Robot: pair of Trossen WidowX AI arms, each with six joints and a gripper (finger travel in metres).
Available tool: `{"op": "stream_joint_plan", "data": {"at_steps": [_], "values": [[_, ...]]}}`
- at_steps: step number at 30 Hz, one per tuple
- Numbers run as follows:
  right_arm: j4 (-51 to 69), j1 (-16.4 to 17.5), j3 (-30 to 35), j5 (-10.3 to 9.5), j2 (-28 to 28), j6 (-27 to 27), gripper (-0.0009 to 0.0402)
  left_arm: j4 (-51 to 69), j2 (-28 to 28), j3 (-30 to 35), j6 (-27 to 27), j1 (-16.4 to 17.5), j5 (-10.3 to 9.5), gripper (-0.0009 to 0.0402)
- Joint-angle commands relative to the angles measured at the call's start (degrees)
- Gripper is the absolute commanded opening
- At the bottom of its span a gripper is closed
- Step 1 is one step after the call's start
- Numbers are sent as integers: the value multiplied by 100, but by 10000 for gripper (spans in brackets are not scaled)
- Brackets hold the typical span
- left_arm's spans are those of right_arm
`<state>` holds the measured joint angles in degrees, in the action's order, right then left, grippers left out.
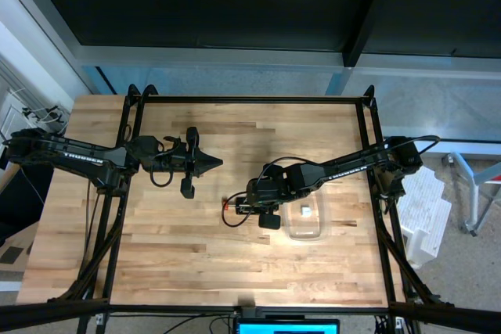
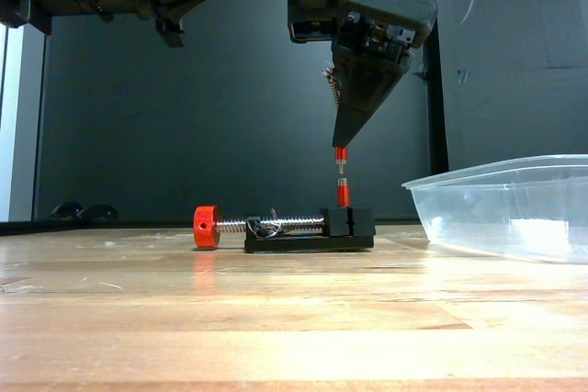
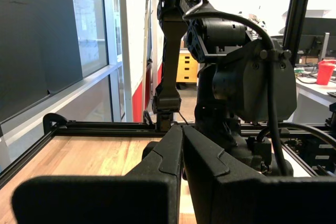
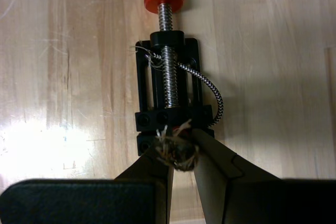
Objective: Pick the RCA connector and install on taskboard
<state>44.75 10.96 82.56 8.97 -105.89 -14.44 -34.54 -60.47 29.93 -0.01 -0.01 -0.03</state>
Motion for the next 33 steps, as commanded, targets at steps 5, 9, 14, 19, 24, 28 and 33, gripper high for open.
{"op": "stream_joint_plan", "data": {"at_steps": [5,9,14,19,24,28,33], "values": [[-37,0,-74,2,0,-4,2,0,-2,2,0,2,0,0],[-57,0,-74,4,0,-2,2,0,-2,2,0,0,0,0],[-72,-9,-79,4,-15,0,2,0,-2,2,0,0,0,0],[-118,-11,-79,2,-76,2,2,0,-2,2,0,2,0,0],[-157,-17,-79,0,-131,2,2,0,-2,2,0,0,0,0],[-170,-17,-79,0,-153,2,2,0,-2,2,0,0,0,0],[-179,-22,-118,2,-153,2,2,0,-2,2,0,2,0,0]]}}
